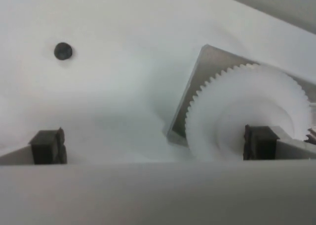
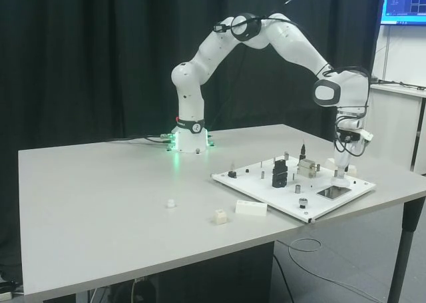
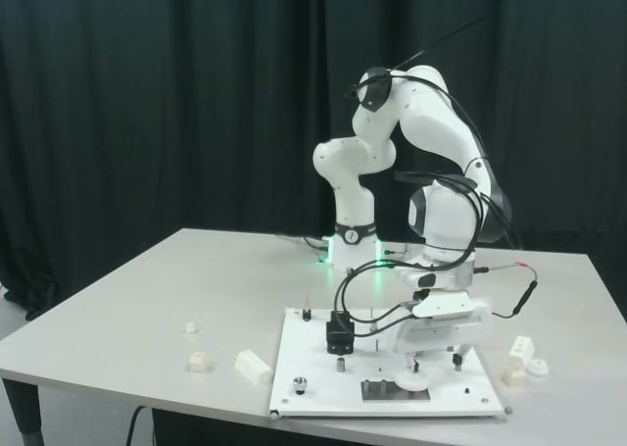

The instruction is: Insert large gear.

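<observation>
The large white gear (image 1: 247, 111) lies flat, partly over a grey metal plate (image 1: 197, 86) set in the white board (image 1: 113, 86). My gripper (image 1: 153, 144) is open, its black pads wide apart. One pad (image 1: 259, 142) is against the gear's face and the other pad (image 1: 48, 146) hangs over bare board. In the first room view the gripper (image 2: 341, 170) points down just above the gear (image 2: 339, 181) at the board's right end. The second room view has the gear (image 3: 412, 381) under the gripper (image 3: 416, 364), beside the plate (image 3: 382, 391).
A small black hole (image 1: 62, 51) marks the board. A black block (image 2: 279, 173), pegs and metal fixtures (image 2: 306, 167) stand on the board. White blocks (image 2: 251, 208) and a small white part (image 2: 171, 203) lie on the grey table (image 2: 100, 190). Further white pieces (image 3: 522, 353) lie beside the board.
</observation>
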{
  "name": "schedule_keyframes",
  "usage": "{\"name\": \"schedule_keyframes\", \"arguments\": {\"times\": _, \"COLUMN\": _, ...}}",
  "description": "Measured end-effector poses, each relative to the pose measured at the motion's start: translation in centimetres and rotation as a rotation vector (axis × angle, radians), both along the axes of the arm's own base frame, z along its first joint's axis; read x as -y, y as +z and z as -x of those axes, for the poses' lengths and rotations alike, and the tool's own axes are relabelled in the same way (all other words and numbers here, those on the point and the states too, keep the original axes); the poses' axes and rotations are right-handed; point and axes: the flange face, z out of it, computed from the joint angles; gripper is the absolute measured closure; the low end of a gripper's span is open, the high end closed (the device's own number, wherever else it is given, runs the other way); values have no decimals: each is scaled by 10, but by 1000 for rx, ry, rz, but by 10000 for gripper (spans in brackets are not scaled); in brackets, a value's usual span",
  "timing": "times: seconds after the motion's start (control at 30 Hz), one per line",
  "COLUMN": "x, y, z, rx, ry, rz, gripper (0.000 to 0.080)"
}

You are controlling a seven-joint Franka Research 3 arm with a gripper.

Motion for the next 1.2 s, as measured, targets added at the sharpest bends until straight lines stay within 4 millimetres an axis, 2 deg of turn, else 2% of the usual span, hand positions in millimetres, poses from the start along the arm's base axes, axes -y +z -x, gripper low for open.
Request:
{"name": "schedule_keyframes", "arguments": {"times": 0.4, "x": 6, "y": -1, "z": -2, "rx": -4, "ry": -9, "rz": 3, "gripper": 3}}
{"name": "schedule_keyframes", "arguments": {"times": 1.2, "x": 5, "y": -3, "z": -5, "rx": 29, "ry": -17, "rz": -4, "gripper": 3}}
